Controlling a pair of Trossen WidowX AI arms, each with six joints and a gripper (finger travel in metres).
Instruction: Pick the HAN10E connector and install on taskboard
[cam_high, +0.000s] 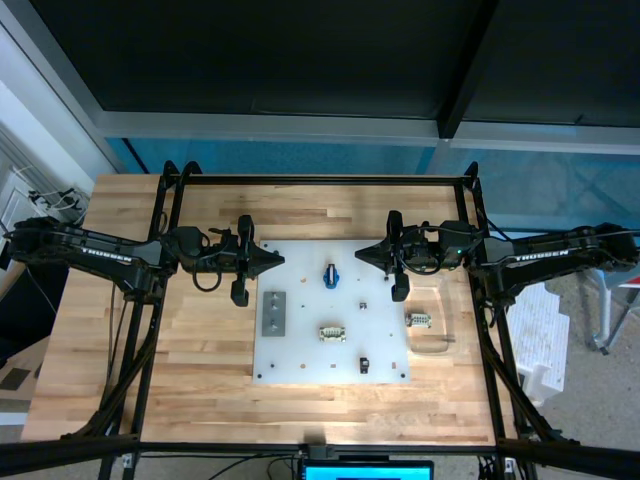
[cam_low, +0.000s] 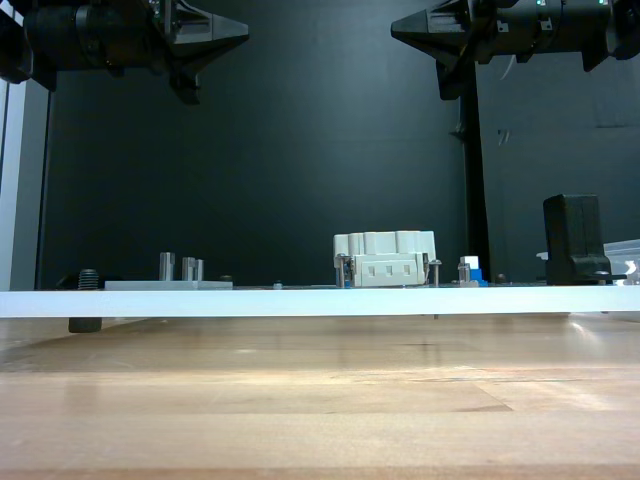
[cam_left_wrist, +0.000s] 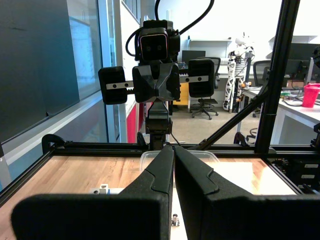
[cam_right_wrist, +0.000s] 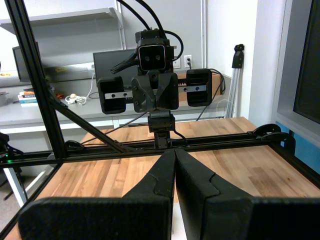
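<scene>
A: Left claw (cam_high: 278, 258)?
B: Parked high over the far left corner of the white board (cam_high: 300, 360). Shut tight, gripping nothing.
A: Right claw (cam_high: 360, 250)?
B: Likewise raised, over the far right part of the board. Closed fully, empty. Pointed tip to tip at the left one, well apart.
A: Connector (cam_high: 419, 320)?
B: Lying in the clear tray (cam_high: 438, 347) just beside the board's right edge. Touched by neither claw.
A: On the board?
B: Grey block (cam_high: 273, 313) at left, blue part (cam_high: 331, 275) toward the far edge. Similar beige piece (cam_high: 333, 333) mid-board, small black part (cam_high: 364, 364) near the front.
</scene>
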